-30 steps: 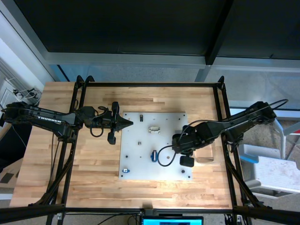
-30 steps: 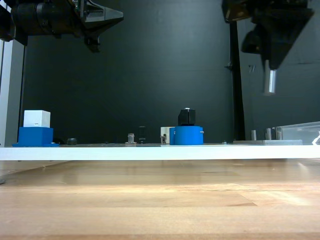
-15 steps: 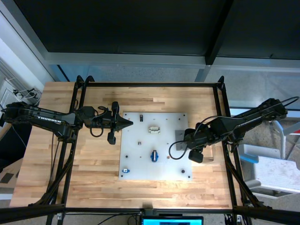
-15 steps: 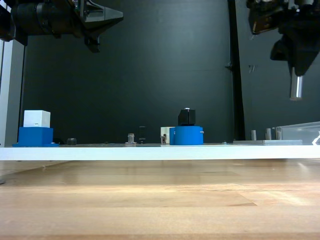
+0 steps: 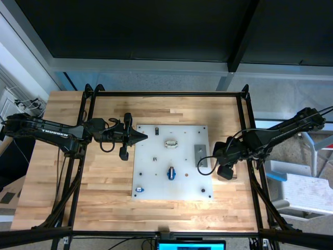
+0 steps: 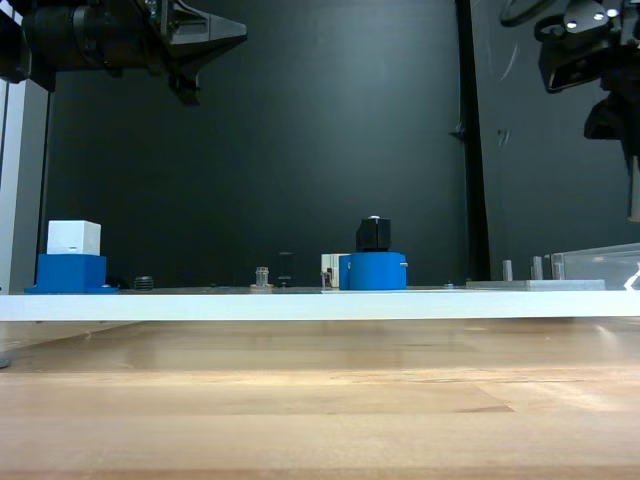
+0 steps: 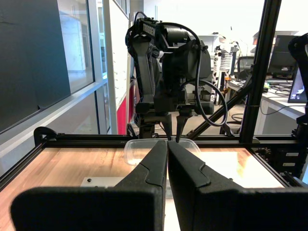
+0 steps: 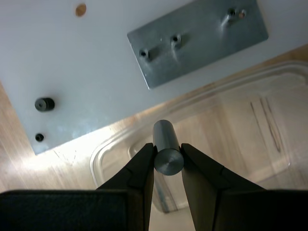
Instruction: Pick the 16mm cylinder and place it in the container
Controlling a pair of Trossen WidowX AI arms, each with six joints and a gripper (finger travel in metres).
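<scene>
The 16mm cylinder (image 8: pixel 166 137), a short silver-grey peg, is clamped between my right gripper's (image 8: pixel 167 156) fingers. It hangs in the air above the container (image 8: pixel 250 120), a clear tub with rounded corners standing on the wood just beyond the white board's right edge. Seen from above, the right gripper (image 5: pixel 225 169) covers most of the container (image 5: pixel 232 172). The low view shows the container (image 6: pixel 598 259) at the far right, with the right gripper (image 6: pixel 622 90) high over it. My left gripper (image 5: pixel 142 136) is shut on nothing and hovers at the board's left edge.
The white board (image 5: pixel 156 177) carries a grey rectangular block (image 5: pixel 201 154), an upright blue part (image 5: pixel 170 173), a small blue-and-white piece (image 5: pixel 139 190) and several small fittings. A black frame (image 5: pixel 166 94) rims the table.
The right arm has carried the cylinder rightward, from above the board's right half to above the container. The left arm has not moved.
</scene>
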